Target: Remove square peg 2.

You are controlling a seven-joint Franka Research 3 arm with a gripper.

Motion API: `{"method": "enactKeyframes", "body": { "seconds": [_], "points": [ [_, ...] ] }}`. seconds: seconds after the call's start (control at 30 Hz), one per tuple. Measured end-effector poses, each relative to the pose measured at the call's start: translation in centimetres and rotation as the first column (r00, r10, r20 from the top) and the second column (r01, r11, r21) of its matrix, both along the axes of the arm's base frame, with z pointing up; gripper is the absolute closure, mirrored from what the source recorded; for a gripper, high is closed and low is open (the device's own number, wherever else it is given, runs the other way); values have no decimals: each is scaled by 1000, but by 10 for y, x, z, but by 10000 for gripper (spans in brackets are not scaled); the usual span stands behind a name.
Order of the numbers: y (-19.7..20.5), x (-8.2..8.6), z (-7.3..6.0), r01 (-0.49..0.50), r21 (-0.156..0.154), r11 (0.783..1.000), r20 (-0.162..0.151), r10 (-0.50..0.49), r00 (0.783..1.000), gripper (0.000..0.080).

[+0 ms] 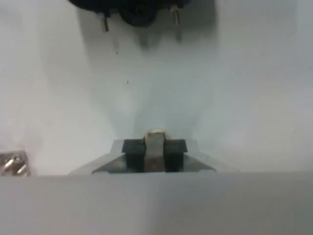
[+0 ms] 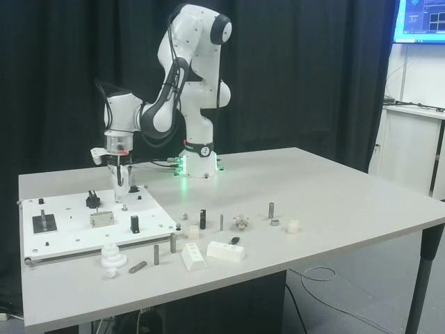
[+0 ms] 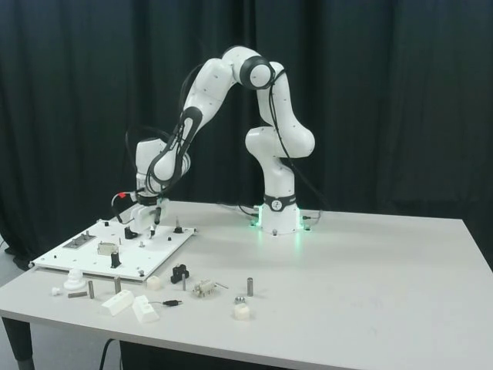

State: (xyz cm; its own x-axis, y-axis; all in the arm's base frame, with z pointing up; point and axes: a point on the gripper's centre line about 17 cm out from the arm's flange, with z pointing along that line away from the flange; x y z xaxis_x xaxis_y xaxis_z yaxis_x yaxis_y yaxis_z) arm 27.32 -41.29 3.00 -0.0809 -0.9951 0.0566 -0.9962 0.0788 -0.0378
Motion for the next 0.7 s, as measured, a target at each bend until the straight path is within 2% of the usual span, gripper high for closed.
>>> {"method": "enactKeyframes", "body": {
  "seconds": [0.23,0.7],
  "points": [
    [0,-1,15,-55,9,998,-7,55,998,725],
    [3,-4,64,-104,68,992,43,101,994,727]
  ]
}}
